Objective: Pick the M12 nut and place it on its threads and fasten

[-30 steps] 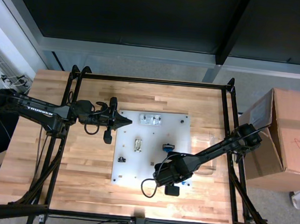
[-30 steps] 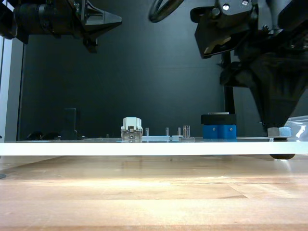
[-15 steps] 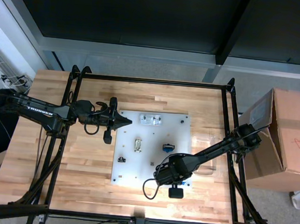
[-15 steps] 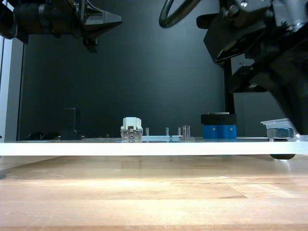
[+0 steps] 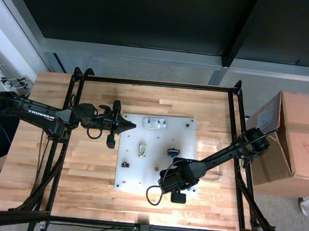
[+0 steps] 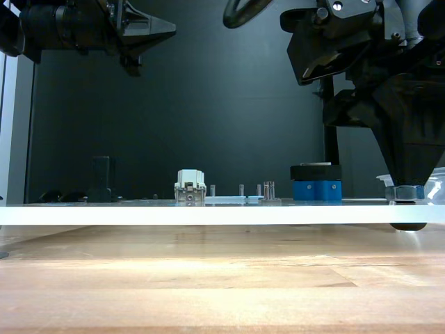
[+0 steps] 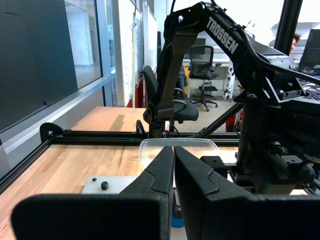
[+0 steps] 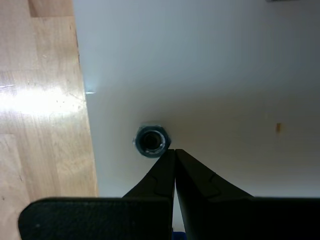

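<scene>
Shiny metal nut (image 8: 152, 141), smooth matt white board (image 8: 225, 60), lightly glossy wood table (image 8: 40, 100), clear tray (image 7: 199, 146) probably plastic.

Item 1. M12 nut (image 8: 151, 141): bore reads dark; we cannot tell whether the stud fills it, and no ribs show below it in the low view. In the high view it is hidden beneath the right gripper (image 8: 174, 150) (fingers pressed together, tips at the nut's rim).
Item 2. Left gripper (image 6: 172, 29): high over the board's left edge, rear cut by the low view's frame.
Item 3. Cardboard box (image 5: 294, 142): cropped at right.
</scene>
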Robot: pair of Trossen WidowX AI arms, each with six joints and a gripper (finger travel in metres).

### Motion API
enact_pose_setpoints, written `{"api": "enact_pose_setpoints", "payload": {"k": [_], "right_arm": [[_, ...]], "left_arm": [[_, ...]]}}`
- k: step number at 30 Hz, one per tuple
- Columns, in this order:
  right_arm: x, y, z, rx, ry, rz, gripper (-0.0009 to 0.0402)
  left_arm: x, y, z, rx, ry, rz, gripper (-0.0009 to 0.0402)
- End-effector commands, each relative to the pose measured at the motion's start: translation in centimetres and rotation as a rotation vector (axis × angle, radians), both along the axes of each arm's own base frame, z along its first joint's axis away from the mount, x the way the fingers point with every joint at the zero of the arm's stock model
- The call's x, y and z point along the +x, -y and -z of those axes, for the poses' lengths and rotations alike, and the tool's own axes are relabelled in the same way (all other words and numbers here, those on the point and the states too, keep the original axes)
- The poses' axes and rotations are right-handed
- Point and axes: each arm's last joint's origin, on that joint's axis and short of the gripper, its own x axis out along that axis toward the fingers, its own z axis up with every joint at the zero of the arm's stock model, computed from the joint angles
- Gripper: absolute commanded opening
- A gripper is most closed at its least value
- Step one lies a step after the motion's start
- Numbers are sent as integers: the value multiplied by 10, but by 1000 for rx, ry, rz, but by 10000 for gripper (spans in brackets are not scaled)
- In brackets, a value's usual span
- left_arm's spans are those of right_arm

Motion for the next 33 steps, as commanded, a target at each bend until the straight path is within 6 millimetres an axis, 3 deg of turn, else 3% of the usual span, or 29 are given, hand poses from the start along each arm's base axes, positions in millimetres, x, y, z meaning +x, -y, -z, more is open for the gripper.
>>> {"api": "enact_pose_setpoints", "payload": {"k": [1, 4, 12, 23, 28, 33], "right_arm": [[-1, -6, 1, 180, -79, -62, 0], [-3, -7, 0, 210, -100, -71, 0], [-3, -1, -1, 18, -29, -6, 0], [-1, 1, -3, -63, 17, 14, 0], [0, -1, -2, -29, 17, 3, 0], [-1, -8, -3, 187, -66, -97, 0]], "left_arm": [[0, 0, 0, 0, 1, 0, 0], [0, 0, 0, 0, 0, 0, 0], [0, 0, 0, 0, 0, 0, 0], [0, 0, 0, 0, 0, 0, 0], [0, 0, 0, 0, 0, 0, 0], [0, 0, 0, 0, 0, 0, 0]]}}
